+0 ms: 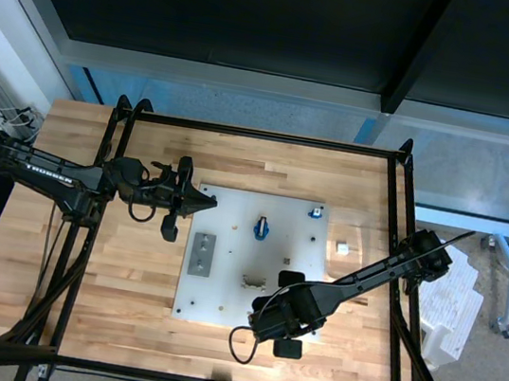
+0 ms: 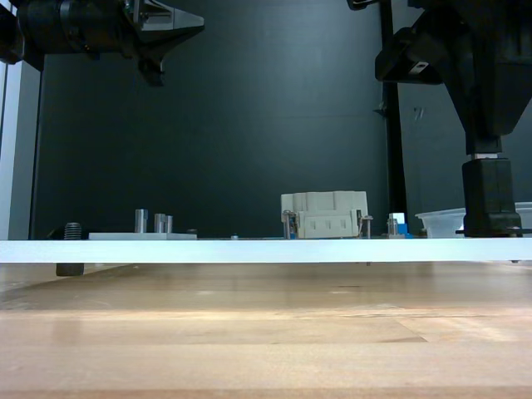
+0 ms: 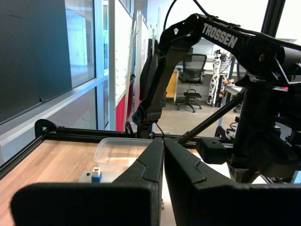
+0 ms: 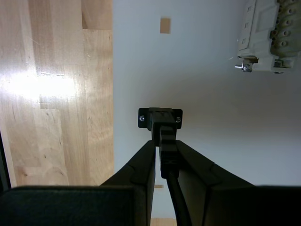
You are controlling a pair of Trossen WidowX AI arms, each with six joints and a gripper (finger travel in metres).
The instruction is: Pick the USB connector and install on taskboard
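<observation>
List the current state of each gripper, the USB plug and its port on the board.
left gripper: shut, empty, held high over the board's far left edge.
right gripper: shut on the USB plug, low over the board's near part.
USB plug: gripped, tip meeting the port; cannot tell whether fully seated.
port: screwed to the board, plug at its opening.
</observation>
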